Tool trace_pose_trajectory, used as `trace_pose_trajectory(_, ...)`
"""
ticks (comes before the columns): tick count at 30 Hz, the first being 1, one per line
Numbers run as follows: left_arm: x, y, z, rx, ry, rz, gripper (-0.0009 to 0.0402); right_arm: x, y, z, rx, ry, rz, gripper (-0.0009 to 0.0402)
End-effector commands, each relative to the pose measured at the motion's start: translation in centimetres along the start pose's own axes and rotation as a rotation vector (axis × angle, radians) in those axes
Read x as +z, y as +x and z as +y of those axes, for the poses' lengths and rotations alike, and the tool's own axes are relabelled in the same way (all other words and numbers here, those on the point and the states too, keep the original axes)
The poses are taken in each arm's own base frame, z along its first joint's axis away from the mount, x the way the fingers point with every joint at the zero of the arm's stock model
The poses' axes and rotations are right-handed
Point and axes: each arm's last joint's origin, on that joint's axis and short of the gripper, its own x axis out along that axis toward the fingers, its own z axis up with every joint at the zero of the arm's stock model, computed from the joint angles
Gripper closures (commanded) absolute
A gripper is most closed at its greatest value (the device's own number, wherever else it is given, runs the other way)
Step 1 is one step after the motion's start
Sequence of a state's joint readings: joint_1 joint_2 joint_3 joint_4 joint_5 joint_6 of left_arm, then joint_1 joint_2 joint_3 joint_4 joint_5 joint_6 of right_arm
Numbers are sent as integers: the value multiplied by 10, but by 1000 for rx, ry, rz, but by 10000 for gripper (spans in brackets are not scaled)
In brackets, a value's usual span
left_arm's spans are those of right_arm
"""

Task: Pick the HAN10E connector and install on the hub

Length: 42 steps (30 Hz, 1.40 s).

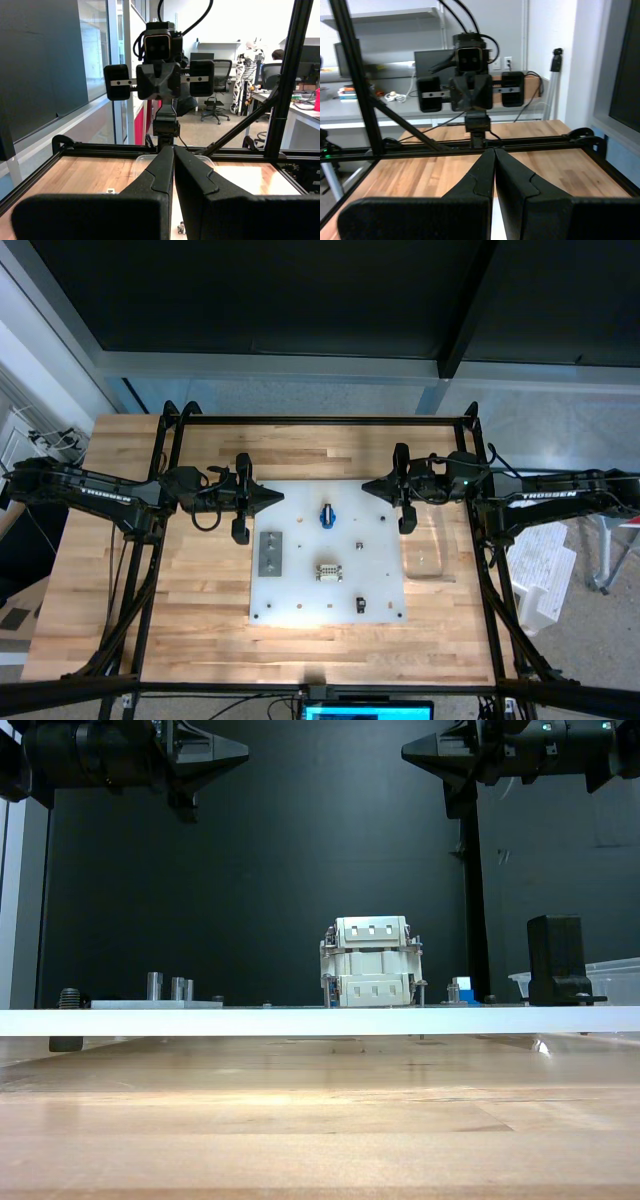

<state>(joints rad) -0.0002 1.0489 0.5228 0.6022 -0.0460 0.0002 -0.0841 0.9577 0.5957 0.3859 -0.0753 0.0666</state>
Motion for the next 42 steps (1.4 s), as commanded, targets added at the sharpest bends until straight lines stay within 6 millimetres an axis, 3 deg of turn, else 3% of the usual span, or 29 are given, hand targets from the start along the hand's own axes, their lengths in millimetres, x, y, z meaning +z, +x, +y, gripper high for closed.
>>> trace_pose_trajectory(1,0,0,0,0,0,0,393,-2,2,0,7,15,8,393)
trace_pose_trajectory(26,0,0,0,0,0,0,393,-10,1,1,30,57,15,393)
trace_pose_trajectory(42,0,0,0,0,0,0,393,-4,2,1,28,55,-9,393)
